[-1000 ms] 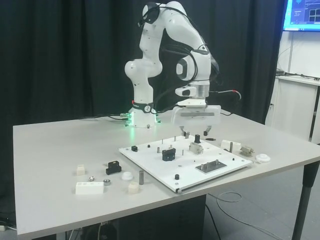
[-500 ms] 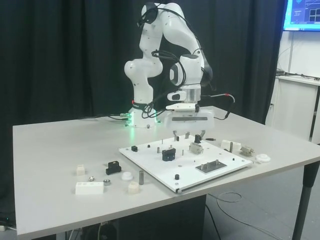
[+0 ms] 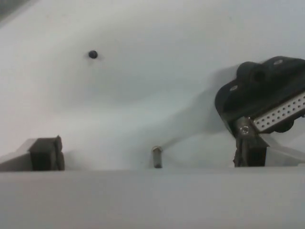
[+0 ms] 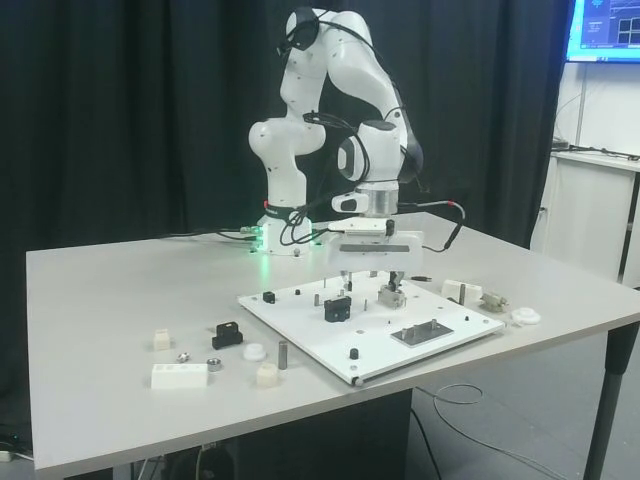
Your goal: Remove square peg 1.
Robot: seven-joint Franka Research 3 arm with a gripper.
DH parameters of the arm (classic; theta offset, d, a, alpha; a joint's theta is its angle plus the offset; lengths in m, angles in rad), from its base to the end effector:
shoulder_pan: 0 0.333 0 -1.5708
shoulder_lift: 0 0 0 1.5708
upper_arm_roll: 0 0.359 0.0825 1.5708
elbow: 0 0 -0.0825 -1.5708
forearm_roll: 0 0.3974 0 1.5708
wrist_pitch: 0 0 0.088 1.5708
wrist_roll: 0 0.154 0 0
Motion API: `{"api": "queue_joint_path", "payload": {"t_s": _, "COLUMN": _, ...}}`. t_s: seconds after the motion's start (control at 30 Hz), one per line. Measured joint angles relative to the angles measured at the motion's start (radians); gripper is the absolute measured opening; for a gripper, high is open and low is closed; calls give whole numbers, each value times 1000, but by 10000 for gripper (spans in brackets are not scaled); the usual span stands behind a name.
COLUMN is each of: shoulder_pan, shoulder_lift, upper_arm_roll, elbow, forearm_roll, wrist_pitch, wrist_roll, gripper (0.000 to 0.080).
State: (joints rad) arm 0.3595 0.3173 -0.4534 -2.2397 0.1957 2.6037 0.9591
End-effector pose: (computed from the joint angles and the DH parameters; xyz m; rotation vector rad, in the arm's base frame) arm 0.5744 -0.0561 0.2310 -2.5889 1.7554 -0.1440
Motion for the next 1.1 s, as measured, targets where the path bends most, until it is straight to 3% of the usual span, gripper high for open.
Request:
{"api": "queue_joint_path", "payload": {"t_s": 0.3, "shoulder_pan": -17, "shoulder_lift": 22, "upper_arm_roll": 0, "elbow": -1, "forearm_roll": 0, "wrist_pitch": -5, "wrist_roll": -11, "gripper": 800}}
{"api": "queue_joint_path", "payload": {"t_s": 0.77, "shoulder_pan": -23, "shoulder_lift": 7, "upper_arm_roll": 0, "elbow": 4, "forearm_roll": -1, "wrist_pitch": -62, "wrist_roll": -29, "gripper": 800}}
{"api": "queue_joint_path", "payload": {"t_s": 1.1, "shoulder_pan": -23, "shoulder_lift": 3, "upper_arm_roll": 2, "elbow": 4, "forearm_roll": -1, "wrist_pitch": -75, "wrist_roll": -39, "gripper": 800}}
